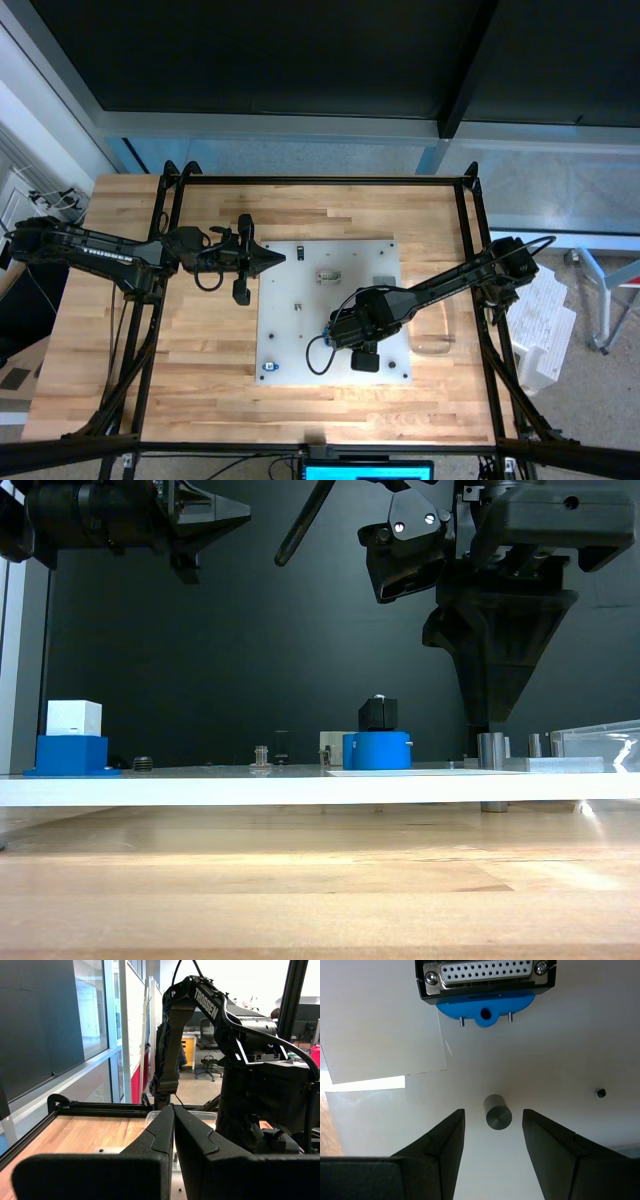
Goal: Pick the 16mm cylinder and install on the taskboard
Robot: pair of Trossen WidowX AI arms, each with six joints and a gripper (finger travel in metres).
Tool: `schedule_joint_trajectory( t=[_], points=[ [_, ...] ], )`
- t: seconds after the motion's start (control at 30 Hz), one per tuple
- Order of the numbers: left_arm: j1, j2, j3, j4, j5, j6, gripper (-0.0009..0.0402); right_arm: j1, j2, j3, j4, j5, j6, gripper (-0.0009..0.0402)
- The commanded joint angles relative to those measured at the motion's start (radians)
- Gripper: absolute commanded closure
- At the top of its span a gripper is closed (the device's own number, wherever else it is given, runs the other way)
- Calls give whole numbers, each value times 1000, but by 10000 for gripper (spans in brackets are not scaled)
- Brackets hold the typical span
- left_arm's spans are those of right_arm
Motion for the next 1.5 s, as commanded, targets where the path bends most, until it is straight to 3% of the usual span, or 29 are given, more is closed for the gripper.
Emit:
schedule_joint_trajectory(
  t=[0.03,0.9,1.13,1.5],
  points=[
    [0,0,0,0,0,0,393,2,-6,3,-2,2,1,215],
    [0,0,0,0,0,0,393,8,-8,2,-2,2,0,210],
    [0,0,0,0,0,0,393,10,-64,-27,20,5,-42,207],
    [0,0,0,0,1,0,393,29,-177,-159,100,5,-78,171]
  ],
)
